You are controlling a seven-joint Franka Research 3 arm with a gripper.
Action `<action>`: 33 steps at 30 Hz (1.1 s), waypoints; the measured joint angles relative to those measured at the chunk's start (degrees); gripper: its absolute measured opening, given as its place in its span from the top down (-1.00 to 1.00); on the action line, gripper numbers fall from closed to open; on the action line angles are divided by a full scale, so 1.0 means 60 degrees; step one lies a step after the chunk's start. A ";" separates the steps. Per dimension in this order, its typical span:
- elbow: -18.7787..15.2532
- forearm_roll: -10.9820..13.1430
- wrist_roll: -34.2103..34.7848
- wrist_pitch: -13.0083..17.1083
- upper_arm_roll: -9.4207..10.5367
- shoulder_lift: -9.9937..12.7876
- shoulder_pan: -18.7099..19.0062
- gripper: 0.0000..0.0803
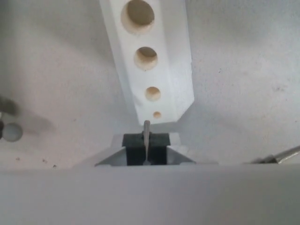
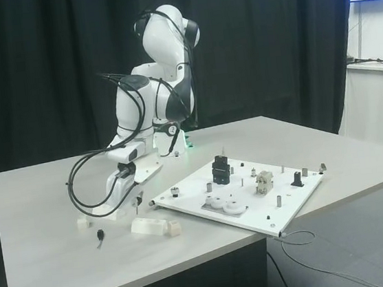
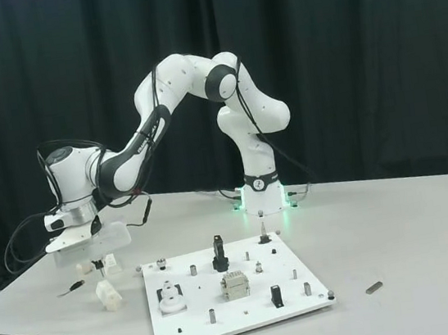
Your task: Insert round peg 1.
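A white block (image 1: 152,56) with a row of round holes, large to small, lies on the grey table; it also shows in the room views (image 2: 154,226) (image 3: 109,295). My gripper (image 1: 146,143) is shut on a thin grey round peg (image 1: 146,131), which stands upright between the black fingers. The peg's tip hangs just short of the block's narrow end, close to the smallest hole (image 1: 157,114), and is not in it. In the room views the gripper (image 2: 137,199) (image 3: 98,265) hovers low over the table, just above the block.
A white board (image 2: 301,197) (image 3: 300,277) carrying several small fixtures lies beside the block. A small black part (image 2: 100,235) (image 3: 76,286) and a small white cube (image 2: 82,223) rest on the table nearby. A grey key (image 3: 374,286) lies apart from the board.
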 joint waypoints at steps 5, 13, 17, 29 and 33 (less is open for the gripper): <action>0.0112 0.0000 0.0021 -0.0141 -0.0024 -0.0001 0.0001 0.96; 0.0229 0.0000 0.0200 -0.0223 -0.0065 -0.0004 0.0025 0.96; 0.0259 0.0000 0.0228 -0.0249 -0.0065 -0.0005 0.0042 0.96; 0.0407 0.0261 0.0833 -0.0537 -0.0055 -0.0044 0.0222 0.96; 0.0430 0.0419 0.0911 -0.0734 -0.0055 -0.0126 0.0347 0.96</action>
